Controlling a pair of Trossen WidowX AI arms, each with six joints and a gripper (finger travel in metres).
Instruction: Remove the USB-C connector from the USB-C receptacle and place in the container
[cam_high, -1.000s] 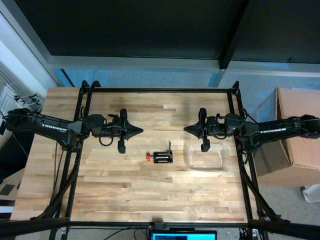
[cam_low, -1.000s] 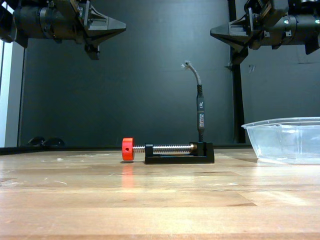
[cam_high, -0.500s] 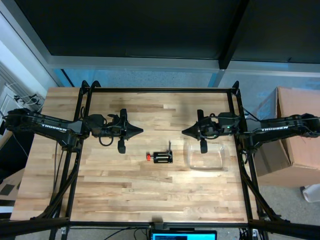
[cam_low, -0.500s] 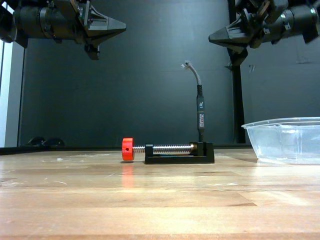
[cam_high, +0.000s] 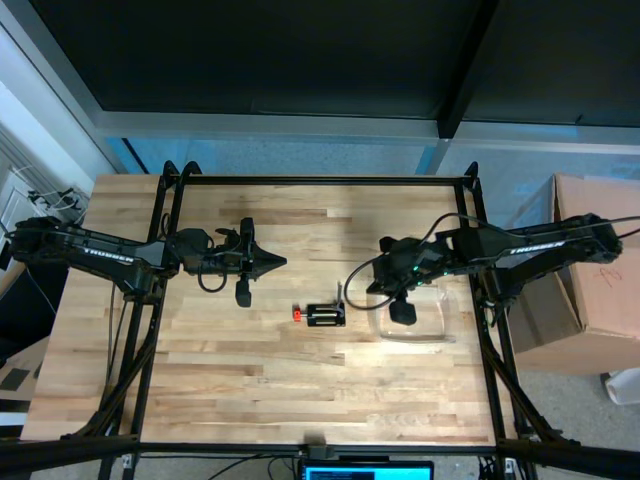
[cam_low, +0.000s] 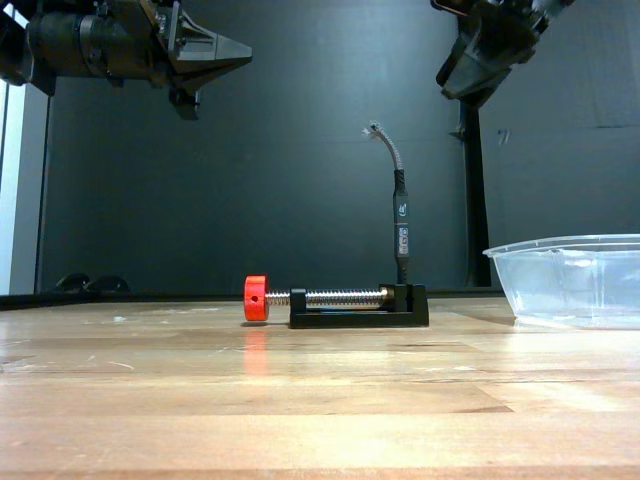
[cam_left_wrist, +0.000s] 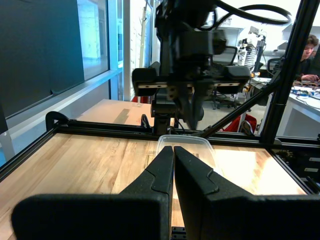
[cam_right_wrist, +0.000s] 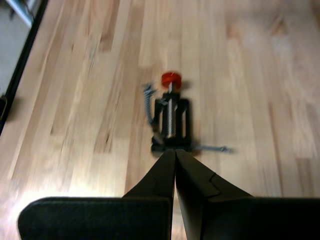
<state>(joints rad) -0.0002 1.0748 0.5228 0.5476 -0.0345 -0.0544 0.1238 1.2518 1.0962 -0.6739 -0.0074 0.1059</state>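
Meanwhile, the right pincer (cam_high: 352, 282), fingers together, has been swung down toward the USB-C connector (cam_low: 401, 225), which is seen upright, seated in the USB-C receptacle (cam_low: 404, 289); extraction is judged not yet begun. The left pincer (cam_high: 283, 262), likewise closed, is held high, unmoved.
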